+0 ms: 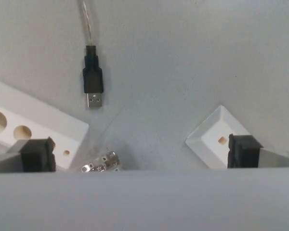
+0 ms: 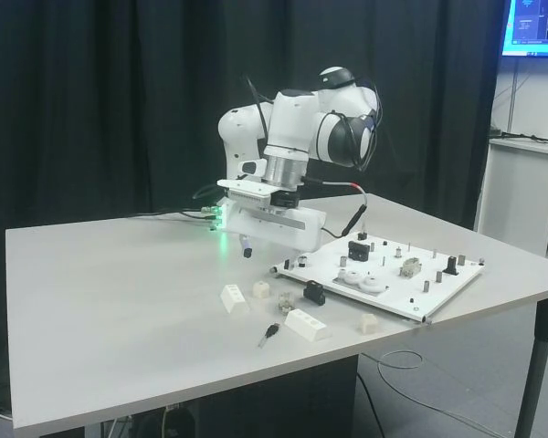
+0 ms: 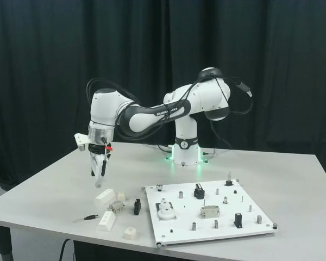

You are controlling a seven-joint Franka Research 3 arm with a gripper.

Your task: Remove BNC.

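Note:
The BNC connector (image 1: 102, 163), a small metal part, lies loose on the grey table beside a white block with round holes (image 1: 29, 125). The room views show the BNC connector (image 3: 118, 205) (image 2: 281, 299) among other loose parts, off the white board (image 3: 168, 231). My gripper (image 1: 139, 153) is open, its black fingertips (image 1: 36, 154) far apart with nothing between them. From the room cameras, the gripper (image 3: 98, 178) (image 2: 247, 246) hangs above the table, up and behind the loose parts, touching none of them.
A black USB plug (image 1: 93, 82) on a cable lies close to the BNC. A small white block (image 1: 216, 137), another white block (image 3: 106, 220), a small black part (image 3: 137, 206) and a white cube (image 3: 130, 234) lie around. The board (image 2: 438, 297) carries several mounted parts.

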